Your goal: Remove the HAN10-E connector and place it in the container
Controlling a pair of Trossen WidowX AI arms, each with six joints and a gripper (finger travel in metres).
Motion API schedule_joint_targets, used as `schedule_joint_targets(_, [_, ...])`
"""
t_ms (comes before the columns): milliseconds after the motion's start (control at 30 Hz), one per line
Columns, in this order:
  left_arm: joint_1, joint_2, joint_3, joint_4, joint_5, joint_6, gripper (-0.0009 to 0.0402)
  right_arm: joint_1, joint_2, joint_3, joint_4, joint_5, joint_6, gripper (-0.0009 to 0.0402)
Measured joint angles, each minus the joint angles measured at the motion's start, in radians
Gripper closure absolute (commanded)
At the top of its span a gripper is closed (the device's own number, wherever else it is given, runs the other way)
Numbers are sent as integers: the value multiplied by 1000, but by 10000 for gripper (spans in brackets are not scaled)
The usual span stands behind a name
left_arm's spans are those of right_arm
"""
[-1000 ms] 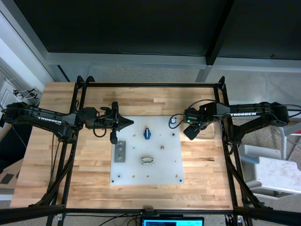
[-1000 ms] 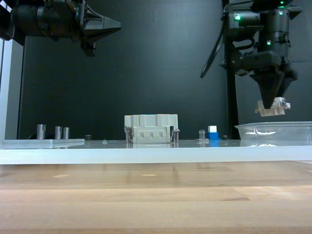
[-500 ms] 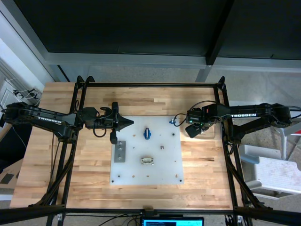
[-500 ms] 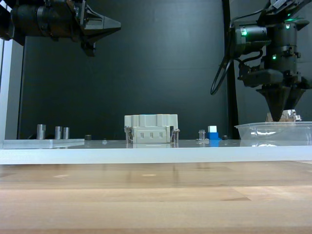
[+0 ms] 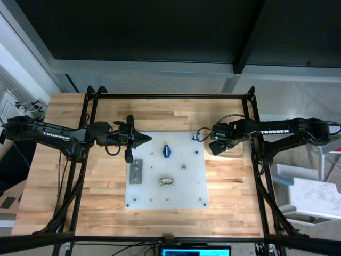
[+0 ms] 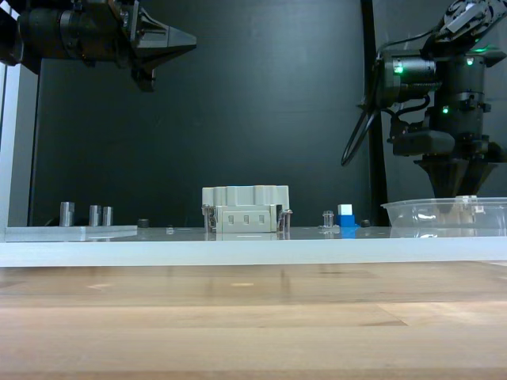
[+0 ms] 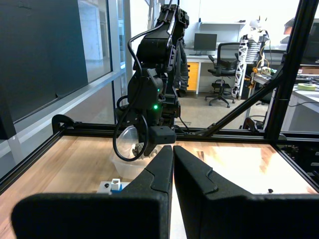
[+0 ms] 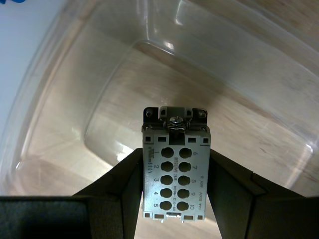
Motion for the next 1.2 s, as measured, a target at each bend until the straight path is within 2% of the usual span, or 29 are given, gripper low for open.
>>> schedule_joint_targets(367, [0, 0, 0, 0, 0, 0, 393, -14, 0, -46, 48, 0, 0, 342])
schedule_joint_targets(533, [0, 0, 0, 0, 0, 0, 393, -14, 1, -50, 53, -1, -14, 323])
schedule_joint_targets(733, [0, 0, 0, 0, 0, 0, 393, -14, 1, -51, 58, -5, -21, 268])
schedule_joint_targets(967, [0, 0, 0, 0, 0, 0, 393, -14, 1, -51, 57, -12, -29, 183])
schedule_joint_targets(1067, [0, 0, 0, 0, 0, 0, 393, -14, 1, -51, 58, -35, -37, 146])
schedule_joint_targets(1200, [0, 0, 0, 0, 0, 0, 393, -14, 1, -48, 57, -38, -47, 104])
